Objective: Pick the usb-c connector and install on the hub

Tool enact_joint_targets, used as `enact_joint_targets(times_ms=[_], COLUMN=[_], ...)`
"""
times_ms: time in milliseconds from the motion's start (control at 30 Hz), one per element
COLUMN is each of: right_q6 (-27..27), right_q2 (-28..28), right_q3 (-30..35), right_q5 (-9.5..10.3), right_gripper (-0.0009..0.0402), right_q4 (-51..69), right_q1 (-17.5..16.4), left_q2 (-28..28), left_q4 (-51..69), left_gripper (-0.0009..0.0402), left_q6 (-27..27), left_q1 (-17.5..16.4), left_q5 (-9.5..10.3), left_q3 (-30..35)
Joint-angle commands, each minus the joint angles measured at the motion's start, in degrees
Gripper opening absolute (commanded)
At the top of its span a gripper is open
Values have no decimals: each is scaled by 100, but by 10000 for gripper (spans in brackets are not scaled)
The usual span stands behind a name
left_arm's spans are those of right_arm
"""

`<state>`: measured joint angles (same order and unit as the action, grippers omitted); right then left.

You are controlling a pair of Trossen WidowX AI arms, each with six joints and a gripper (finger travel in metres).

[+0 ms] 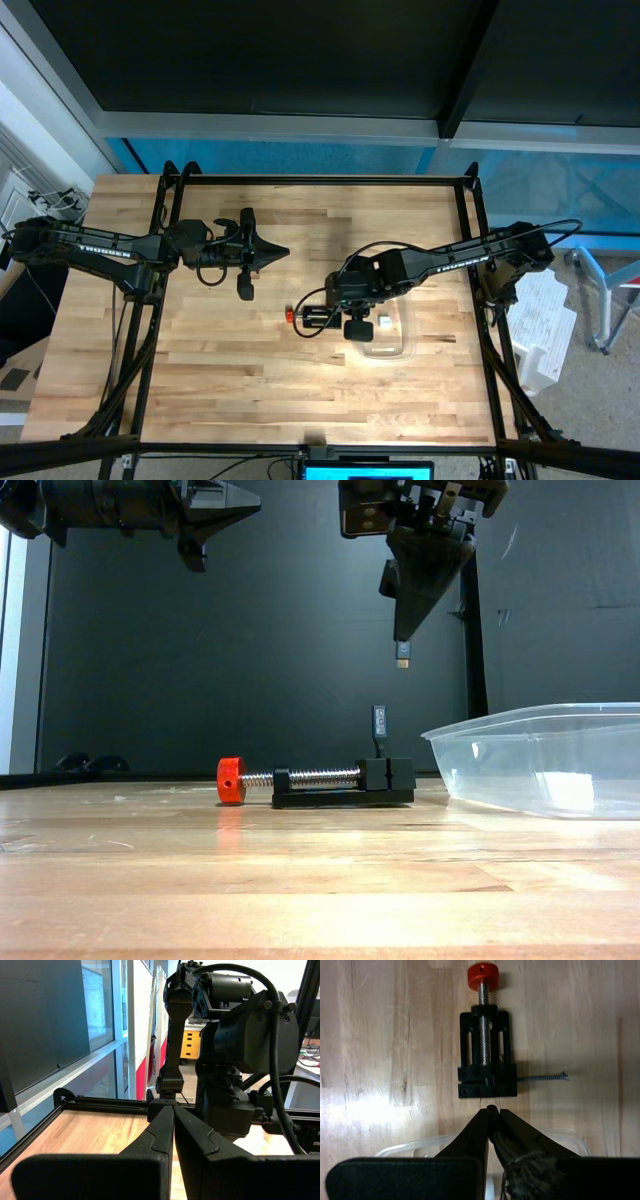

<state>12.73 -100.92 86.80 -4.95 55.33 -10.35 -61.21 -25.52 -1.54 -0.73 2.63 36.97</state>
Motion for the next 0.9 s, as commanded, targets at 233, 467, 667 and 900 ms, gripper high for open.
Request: enact_joint_targets(times_ms=[233, 467, 667, 900], right_q6=[26, 55, 76, 31], right_q2=[-98, -173, -273, -407], right_q3=[2, 24, 55, 98], right_q5=[2, -4, 0, -2], right_gripper=[0, 0, 0, 0], right_q4=[-232, -326, -380, -380], right_q1=[48, 55, 61, 63], left_q2=[0, 0, 0, 0], left_q4=[-2, -4, -11, 4], left_gripper=[0, 0, 0, 0], left_q6=[0, 0, 0, 0], left_q1=[-2, -2, -2, 0], left_q5=[-2, -2, -2, -2], left_q3=[0, 0, 0, 0])
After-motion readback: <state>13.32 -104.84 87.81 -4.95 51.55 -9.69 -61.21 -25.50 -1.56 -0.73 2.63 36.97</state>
